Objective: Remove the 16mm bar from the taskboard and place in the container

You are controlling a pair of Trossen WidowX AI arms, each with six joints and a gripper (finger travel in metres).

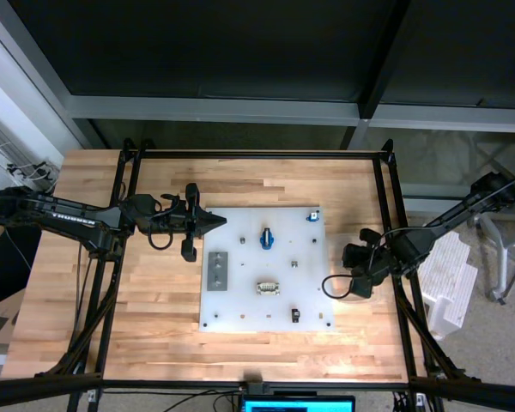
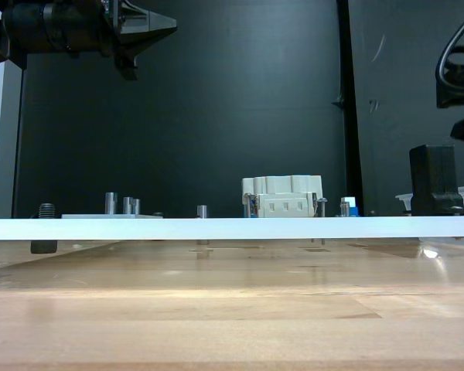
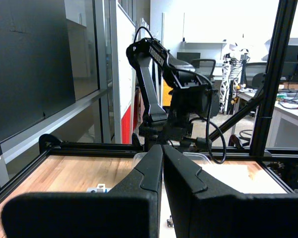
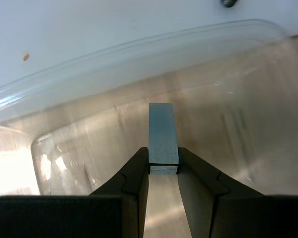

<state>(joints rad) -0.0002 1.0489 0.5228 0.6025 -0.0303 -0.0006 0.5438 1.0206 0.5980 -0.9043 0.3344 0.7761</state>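
- The right hand (image 4: 163, 167) grips one end of the small grey bar (image 4: 163, 134) between its fingertips.
- The bar points down over the floor of the clear tub (image 4: 89, 124), just beside the white board (image 1: 240, 296) on the tabletop (image 1: 154, 343).
- The left hand (image 1: 208, 221), fingers pressed together on nothing, hovers above the board's left edge.

Open container (image 4: 89, 84) beneath right hand (image 4: 163, 159)

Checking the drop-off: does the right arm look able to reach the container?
Probably yes: the right gripper holds the 16mm bar over the open container, nothing between; the left gripper hovers shut near the taskboard.
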